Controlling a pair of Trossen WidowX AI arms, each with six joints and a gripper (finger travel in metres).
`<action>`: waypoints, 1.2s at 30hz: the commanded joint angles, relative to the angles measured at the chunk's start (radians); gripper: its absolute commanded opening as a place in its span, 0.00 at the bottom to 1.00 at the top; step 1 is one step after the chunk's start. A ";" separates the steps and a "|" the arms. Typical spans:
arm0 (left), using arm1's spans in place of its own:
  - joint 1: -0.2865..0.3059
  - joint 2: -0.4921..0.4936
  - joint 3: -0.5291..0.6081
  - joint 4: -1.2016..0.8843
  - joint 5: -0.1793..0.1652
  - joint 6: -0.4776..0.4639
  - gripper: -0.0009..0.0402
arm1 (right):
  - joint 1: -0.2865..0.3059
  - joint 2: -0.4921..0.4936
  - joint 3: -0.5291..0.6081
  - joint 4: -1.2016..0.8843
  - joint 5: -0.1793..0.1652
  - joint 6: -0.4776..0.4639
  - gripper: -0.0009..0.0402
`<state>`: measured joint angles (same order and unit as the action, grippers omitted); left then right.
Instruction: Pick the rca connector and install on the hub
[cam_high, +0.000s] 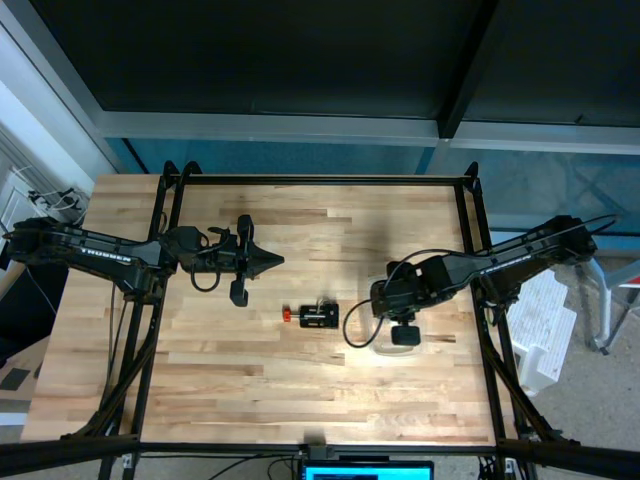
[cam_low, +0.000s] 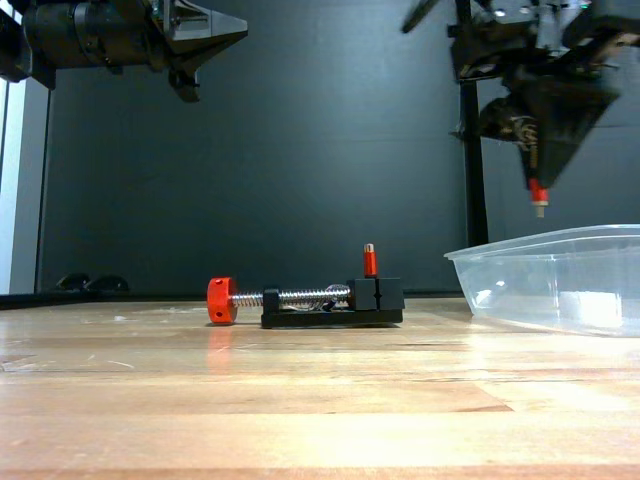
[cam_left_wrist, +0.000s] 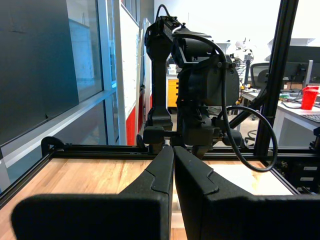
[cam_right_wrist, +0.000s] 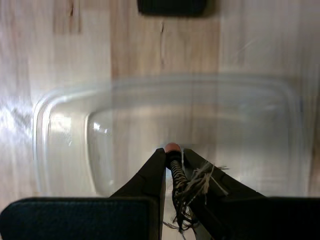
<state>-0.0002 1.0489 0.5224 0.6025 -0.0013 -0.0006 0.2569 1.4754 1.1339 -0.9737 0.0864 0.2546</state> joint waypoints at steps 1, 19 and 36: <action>0.000 0.000 0.000 0.000 0.000 0.000 0.02 | -0.010 0.048 0.045 -0.001 0.000 0.000 0.03; 0.000 0.000 0.000 0.000 0.000 0.000 0.02 | -0.057 0.299 0.310 -0.001 0.000 -0.010 0.03; 0.000 0.000 0.000 0.000 0.000 0.000 0.02 | -0.078 0.435 0.458 0.016 0.000 -0.012 0.03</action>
<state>-0.0002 1.0489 0.5224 0.6022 -0.0010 -0.0006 0.1795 1.9068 1.5875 -0.9661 0.0872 0.2417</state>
